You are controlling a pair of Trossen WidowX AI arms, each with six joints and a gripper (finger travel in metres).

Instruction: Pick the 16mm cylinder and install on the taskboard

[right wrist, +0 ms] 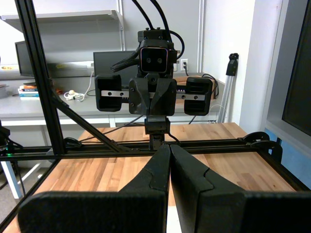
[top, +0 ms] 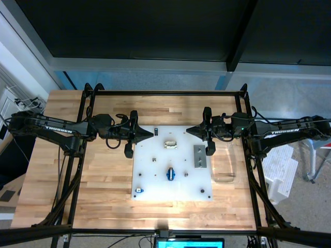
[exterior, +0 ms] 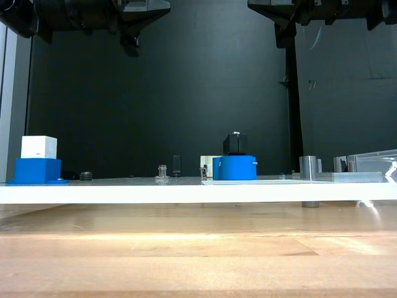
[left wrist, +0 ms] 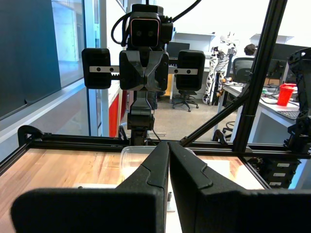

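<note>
16mm cylinder (top: 186,174) stands upright on the white taskboard (top: 155,183), near the blue fitting (top: 170,174) and on its right, as I watch from my remote station. My left gripper (top: 151,133) hovers high over the board's far left corner, jaws pressed together and empty. My right gripper (top: 189,130) hangs opposite over the far edge, jaws likewise together on nothing. Both arms face each other across the wooden counter (top: 93,175)

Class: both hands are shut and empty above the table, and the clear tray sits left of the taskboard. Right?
No: the high view shows the clear tray right of the taskboard. The left hand and right hand hang above the board's far edge, both shut and empty.
</note>
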